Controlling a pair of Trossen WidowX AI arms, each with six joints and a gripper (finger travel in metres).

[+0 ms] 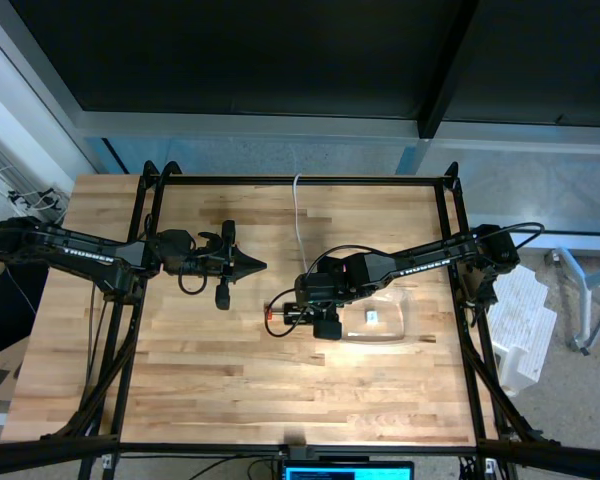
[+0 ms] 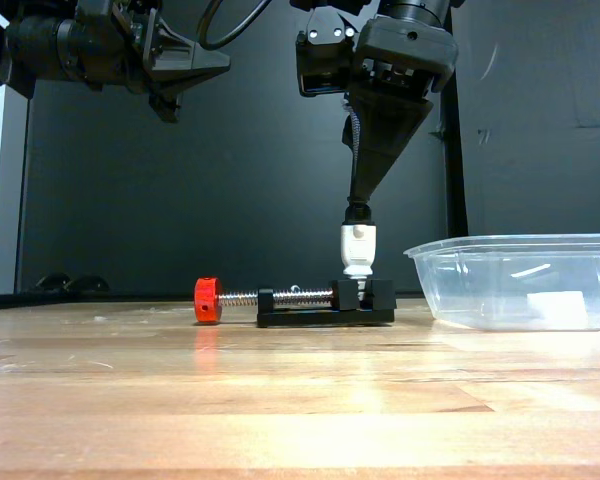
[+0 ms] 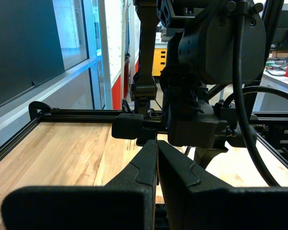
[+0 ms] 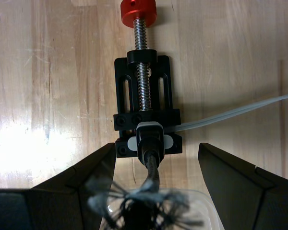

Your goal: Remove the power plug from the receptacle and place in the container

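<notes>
Squarely inside splayed right gripper [image 4: 157, 146], power plug [image 4: 149, 140] in receptacle [image 2: 357, 248], left gripper [image 1: 258, 266] aloft

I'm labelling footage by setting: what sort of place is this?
Probably a robotics lab: a wooden table inside a black metal frame; the left gripper hangs shut above the table, the right gripper, open, straddles the plug.

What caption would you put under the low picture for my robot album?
Open right tool hangs just over the plug in its socket, beside the tray; shut left tool hangs high at left.
</notes>
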